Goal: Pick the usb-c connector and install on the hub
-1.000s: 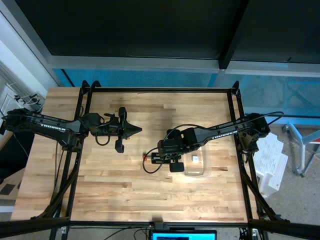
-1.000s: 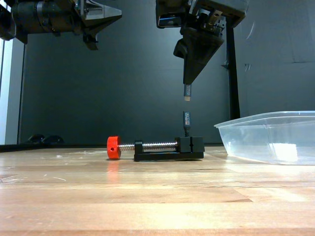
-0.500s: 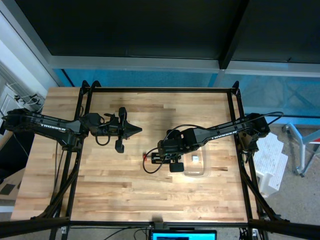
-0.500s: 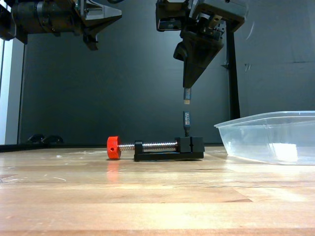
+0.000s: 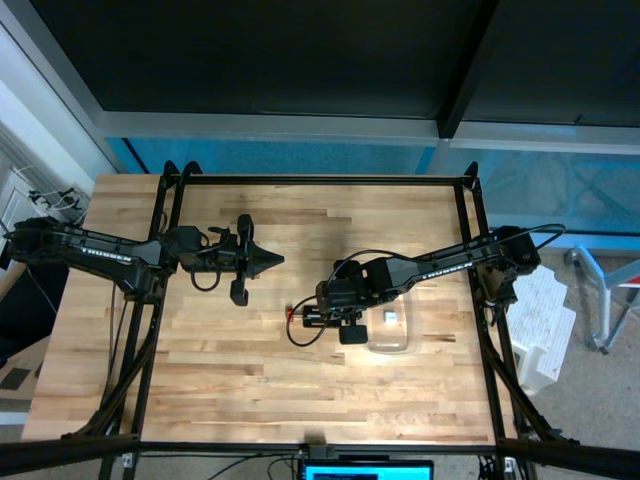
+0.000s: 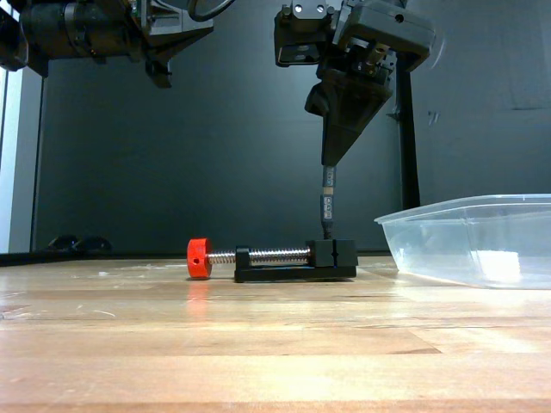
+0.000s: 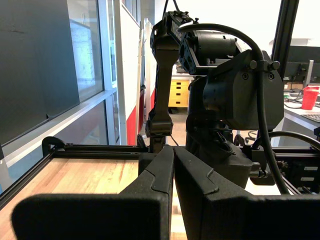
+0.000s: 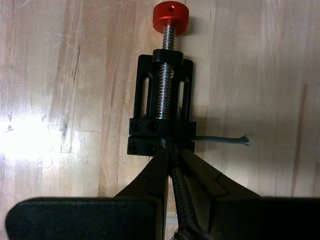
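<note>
The usb-c connector (image 6: 327, 182) hangs upright with my right gripper (image 6: 328, 163) shut on it. Its lower end meets the top of the hub's port piece (image 6: 325, 217), which stands clamped in a small black vise (image 6: 293, 260). How deep it sits I cannot tell. In the right wrist view the fingers (image 8: 159, 167) pinch the connector's cable (image 8: 179, 187) right over the vise (image 8: 161, 120). My left gripper (image 5: 268, 260) hovers shut and empty, high over the table left of the vise, its fingers (image 7: 162, 172) pressed together.
The vise has a red knob (image 6: 199, 258) on its screw, pointing left. A short braided cable stub (image 8: 222, 140) sticks out of the vise. A clear plastic container (image 6: 473, 245) stands just right of the vise, with a small white item (image 5: 391, 317) inside.
My right gripper has come straight down with the connector. The gap between the connector's tip and the hub piece has closed. The left arm has not moved.
</note>
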